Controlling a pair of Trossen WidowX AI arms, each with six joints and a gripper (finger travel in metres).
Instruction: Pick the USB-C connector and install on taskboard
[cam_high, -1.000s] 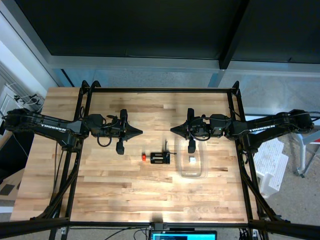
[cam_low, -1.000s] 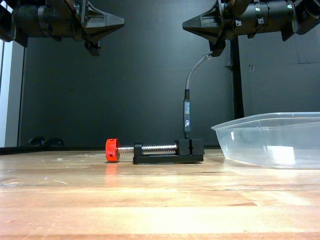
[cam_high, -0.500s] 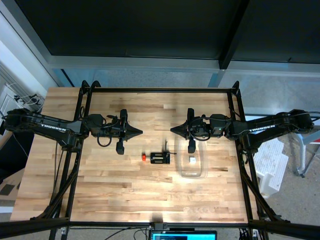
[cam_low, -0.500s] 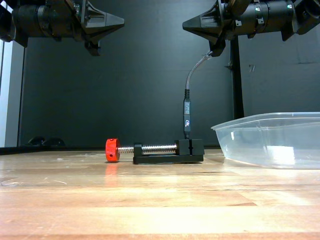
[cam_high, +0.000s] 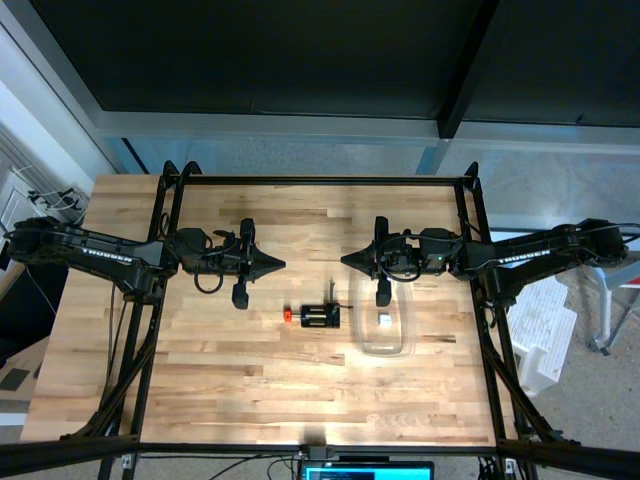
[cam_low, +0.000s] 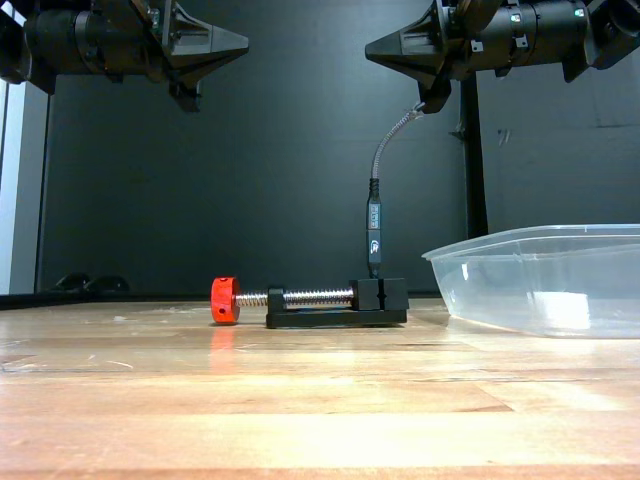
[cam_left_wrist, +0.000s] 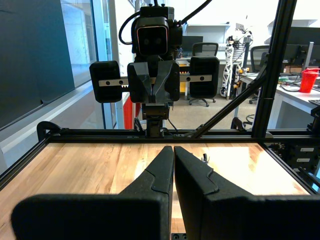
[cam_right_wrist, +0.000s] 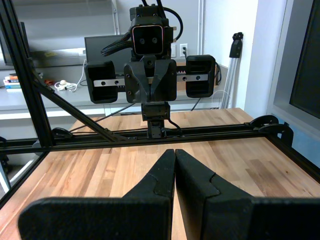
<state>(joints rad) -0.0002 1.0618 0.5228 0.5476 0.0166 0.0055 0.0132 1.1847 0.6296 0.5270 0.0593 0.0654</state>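
The wooden table (cam_high: 250, 370) sits before a dark wall. The left gripper (cam_high: 281, 265) hangs high over it, fingers together, empty. In the middle lies the taskboard (cam_high: 320, 317), and the USB-C connector (cam_low: 373, 225) stands straight up in its right end. The right gripper (cam_high: 344, 260) hangs high too, fingers together, empty. The plug looks in; next, I think, only check it sits tight.

Soft overhead light washes the wooden table (cam_low: 300, 400), glare pooling at six o'clock; the left gripper (cam_low: 243, 42) at eleven and right gripper (cam_low: 370, 46) at one hang as sharp dark silhouettes.
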